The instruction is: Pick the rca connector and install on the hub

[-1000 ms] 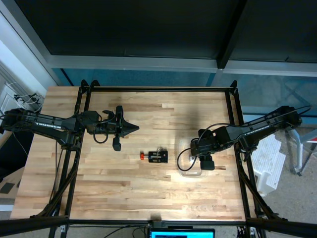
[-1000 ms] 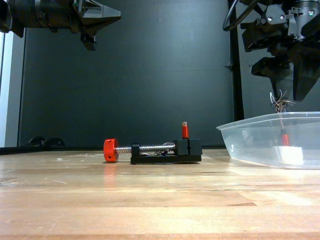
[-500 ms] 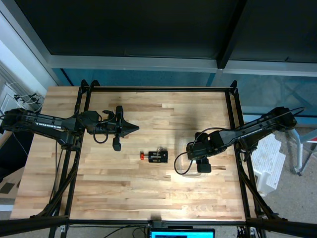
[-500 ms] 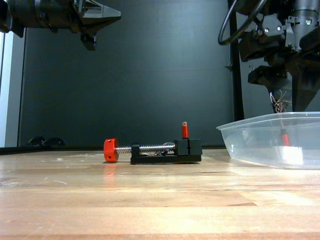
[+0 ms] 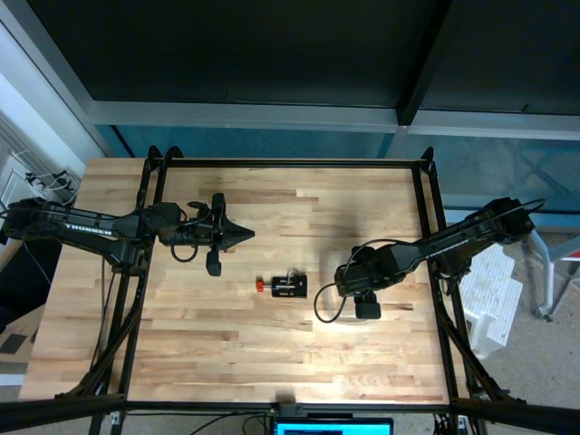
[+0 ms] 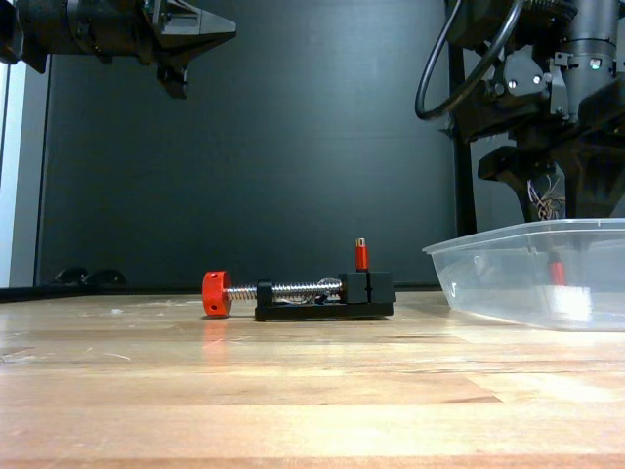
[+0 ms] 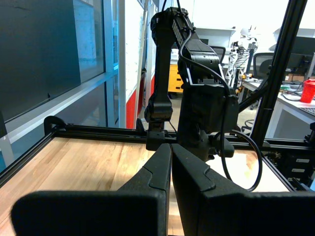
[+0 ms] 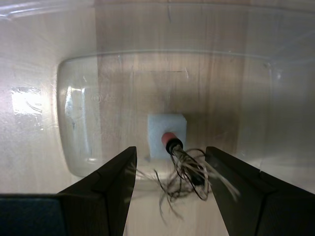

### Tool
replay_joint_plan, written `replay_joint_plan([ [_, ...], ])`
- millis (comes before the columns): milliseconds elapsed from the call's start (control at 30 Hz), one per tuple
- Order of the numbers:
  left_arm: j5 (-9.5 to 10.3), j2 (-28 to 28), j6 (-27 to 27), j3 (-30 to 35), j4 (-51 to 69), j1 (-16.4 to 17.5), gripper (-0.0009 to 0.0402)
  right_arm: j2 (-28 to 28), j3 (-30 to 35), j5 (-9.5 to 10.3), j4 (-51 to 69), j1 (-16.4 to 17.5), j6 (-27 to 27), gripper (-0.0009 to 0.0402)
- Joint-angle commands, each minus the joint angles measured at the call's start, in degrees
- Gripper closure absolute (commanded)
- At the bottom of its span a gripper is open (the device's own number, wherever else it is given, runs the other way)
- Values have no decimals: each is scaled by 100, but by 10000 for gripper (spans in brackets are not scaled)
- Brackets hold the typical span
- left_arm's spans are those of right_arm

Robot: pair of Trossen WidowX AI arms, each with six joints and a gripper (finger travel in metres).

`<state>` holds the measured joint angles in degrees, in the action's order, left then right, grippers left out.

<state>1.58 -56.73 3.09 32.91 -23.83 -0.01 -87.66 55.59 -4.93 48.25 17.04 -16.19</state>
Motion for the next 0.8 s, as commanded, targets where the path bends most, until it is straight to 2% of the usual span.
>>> replay_joint_plan([
  [33,-2,0,0,2,0,0,393,-83,0,2,-66,11,4,201],
  [600,-2,0,0,2,0,0,393,-138,-11,-2,-116,39,-9,201],
  [800,-2,0,0,2,0,2,393,-138,-203,0,-339,48,-96,201],
])
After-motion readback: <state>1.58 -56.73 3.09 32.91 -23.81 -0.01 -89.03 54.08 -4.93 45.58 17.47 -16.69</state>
